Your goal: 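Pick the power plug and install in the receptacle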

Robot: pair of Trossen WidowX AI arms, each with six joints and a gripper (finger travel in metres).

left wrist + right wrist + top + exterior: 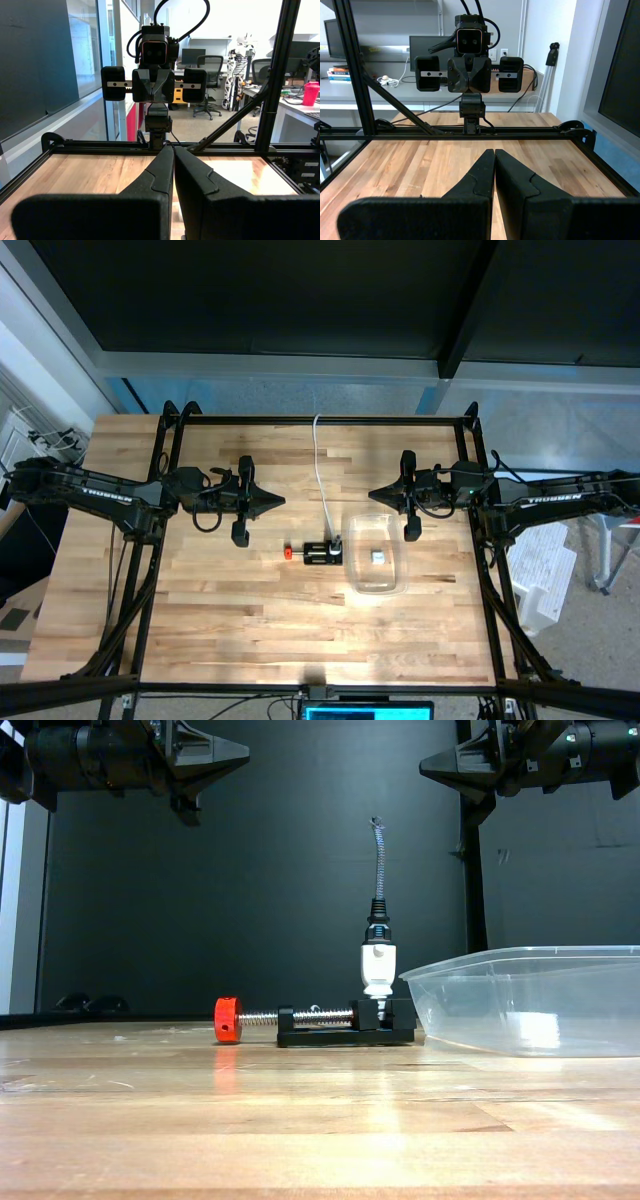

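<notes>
The receptacle [335, 544] is a small white socket [378, 966] standing upright on a black clamp [319, 553] with a red knob [228, 1020]. Its white cable [320, 465] runs to the table's far edge. The power plug is out of view in every frame. My left gripper [281, 502] hovers high at the left of the clamp, shut and empty, its fingers [165, 167] pressed together. My right gripper [372, 495] hovers high at the right above the tray's far side, also shut and empty [494, 151]. The two grippers point at each other.
A clear rounded plastic tray [400, 580] sits just right of the clamp, with a small pale square patch [377, 557] inside. A black metal frame [320, 421] borders the wooden table. A white cardboard box [540, 575] lies off the table's right side.
</notes>
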